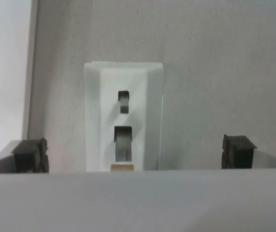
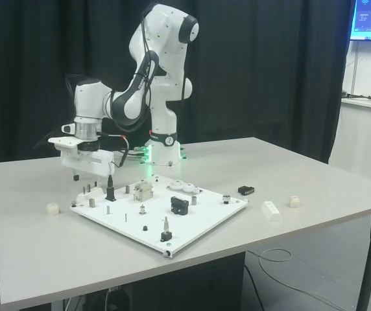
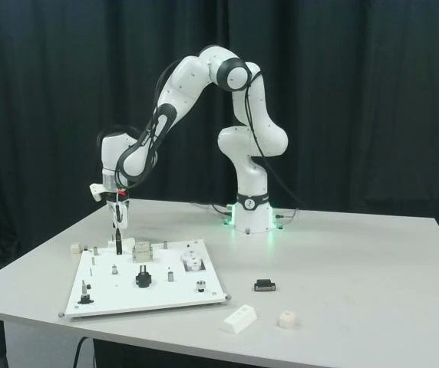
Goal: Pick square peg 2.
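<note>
In the wrist view a white holder block (image 1: 123,116) stands below me with two grey square pegs upright in its slots: a small one (image 1: 123,101) and a wider one (image 1: 123,142). My gripper (image 1: 134,152) is open. Its black fingertips (image 1: 30,154) stand wide apart, one on each side of the holder, touching nothing. In the first room view the gripper (image 2: 93,176) hangs a little above the holder (image 2: 83,193) at the far left corner of the white board (image 2: 198,217). In the second room view the gripper (image 3: 118,222) points straight down over the board's back left corner.
On the board stand a black post (image 2: 109,192), a grey block (image 2: 143,190), a black knob (image 2: 179,206) and white round parts (image 2: 184,187). On the table off the board lie a white cube (image 2: 52,208), a black connector (image 2: 246,190), a white block (image 2: 270,210) and another small cube (image 2: 293,201).
</note>
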{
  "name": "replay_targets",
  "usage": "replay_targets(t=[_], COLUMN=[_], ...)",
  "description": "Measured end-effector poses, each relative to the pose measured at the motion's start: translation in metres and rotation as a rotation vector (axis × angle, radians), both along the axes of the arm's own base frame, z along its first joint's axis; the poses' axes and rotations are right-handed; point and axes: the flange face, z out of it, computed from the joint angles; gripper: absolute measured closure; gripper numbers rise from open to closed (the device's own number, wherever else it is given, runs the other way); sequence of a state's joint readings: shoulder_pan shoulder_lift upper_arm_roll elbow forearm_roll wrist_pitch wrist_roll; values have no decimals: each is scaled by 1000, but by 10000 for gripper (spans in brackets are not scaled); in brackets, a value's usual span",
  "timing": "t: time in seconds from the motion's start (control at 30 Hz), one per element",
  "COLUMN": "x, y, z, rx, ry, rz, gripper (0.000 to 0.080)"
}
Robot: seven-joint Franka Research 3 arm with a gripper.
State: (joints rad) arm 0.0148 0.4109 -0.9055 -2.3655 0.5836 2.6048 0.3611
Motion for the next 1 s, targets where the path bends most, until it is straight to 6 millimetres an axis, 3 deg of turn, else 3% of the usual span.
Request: replay_targets(t=[0.37,0.4,0.57,0.6,0.77,0.8,1.0], x=[5,5,6,6,6,6,6], y=[-4,-4,-6,-6,-6,-6,-6], z=[-12,-13,-16,-17,-18,-18,-18], rx=[2,3,3,4,8,8,10], ry=[2,2,6,6,5,5,4], rz=[-1,1,8,9,11,12,13], gripper=[3,116,116,292,292,476,476])
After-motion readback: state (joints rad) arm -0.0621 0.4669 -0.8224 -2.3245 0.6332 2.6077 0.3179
